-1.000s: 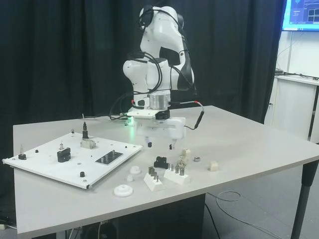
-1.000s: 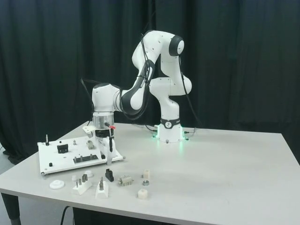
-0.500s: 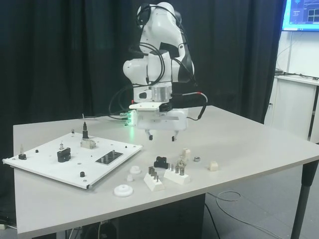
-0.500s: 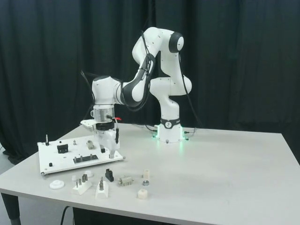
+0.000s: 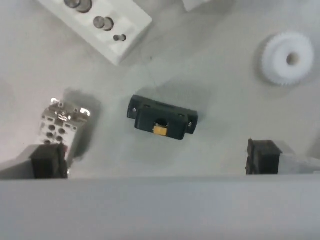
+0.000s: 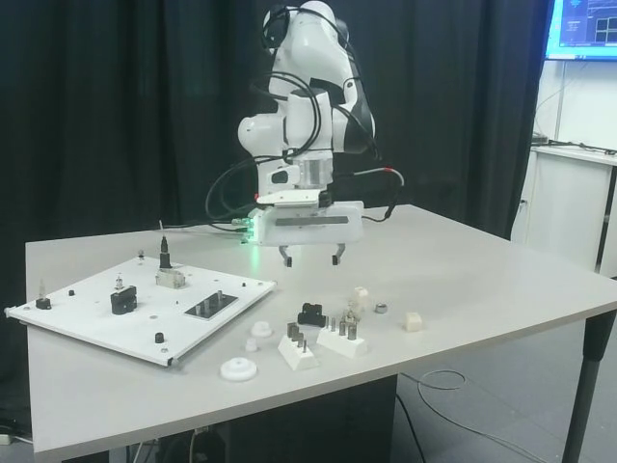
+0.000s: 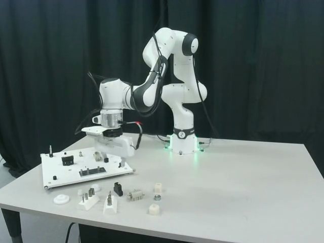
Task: Pick D-SUB.
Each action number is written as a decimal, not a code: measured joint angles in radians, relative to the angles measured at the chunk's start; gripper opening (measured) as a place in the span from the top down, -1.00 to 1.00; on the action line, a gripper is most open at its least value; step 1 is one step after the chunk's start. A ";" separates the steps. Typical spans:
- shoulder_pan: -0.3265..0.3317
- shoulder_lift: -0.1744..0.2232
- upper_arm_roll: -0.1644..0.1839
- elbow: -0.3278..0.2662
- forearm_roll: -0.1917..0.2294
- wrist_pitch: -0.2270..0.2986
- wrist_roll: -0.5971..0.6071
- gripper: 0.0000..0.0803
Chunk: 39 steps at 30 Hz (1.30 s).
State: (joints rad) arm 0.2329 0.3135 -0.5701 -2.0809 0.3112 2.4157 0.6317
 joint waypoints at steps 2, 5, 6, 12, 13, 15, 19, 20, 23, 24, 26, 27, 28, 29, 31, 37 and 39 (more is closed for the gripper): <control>0.001 0.000 0.000 0.000 -0.011 0.000 -0.081 -0.99; 0.002 0.000 0.000 0.000 -0.016 0.001 -0.191 -0.99; 0.003 0.001 0.000 0.000 -0.018 0.002 -0.224 -0.99; 0.009 0.009 0.002 0.000 -0.048 0.021 -0.413 -0.99; 0.011 0.012 0.002 0.000 -0.053 0.026 -0.445 -0.99; 0.014 0.018 0.004 0.000 -0.063 0.037 -0.507 -0.99; 0.017 0.032 0.011 0.000 -0.078 0.060 -0.621 -0.99; 0.018 0.036 0.013 0.000 -0.084 0.065 -0.646 -0.99; 0.019 0.049 0.019 0.000 -0.101 0.079 -0.720 -0.99; 0.019 0.052 0.021 0.000 -0.108 0.082 -0.743 -0.99; 0.019 0.059 0.026 0.000 -0.124 0.088 -0.789 -0.99; 0.019 0.063 0.029 0.000 -0.133 0.089 -0.812 -0.99; 0.019 0.066 0.031 0.000 -0.141 0.090 -0.831 -0.99; 0.019 0.069 0.033 0.001 -0.149 0.090 -0.847 -0.99; 0.019 0.075 0.039 0.001 -0.166 0.090 -0.874 -0.99; 0.019 0.092 0.053 0.000 -0.211 0.089 -0.905 -0.99; 0.018 0.098 0.058 0.000 -0.228 0.088 -0.906 -0.99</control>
State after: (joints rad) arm 0.2514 0.4114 -0.5124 -2.0807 0.0833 2.5037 -0.2745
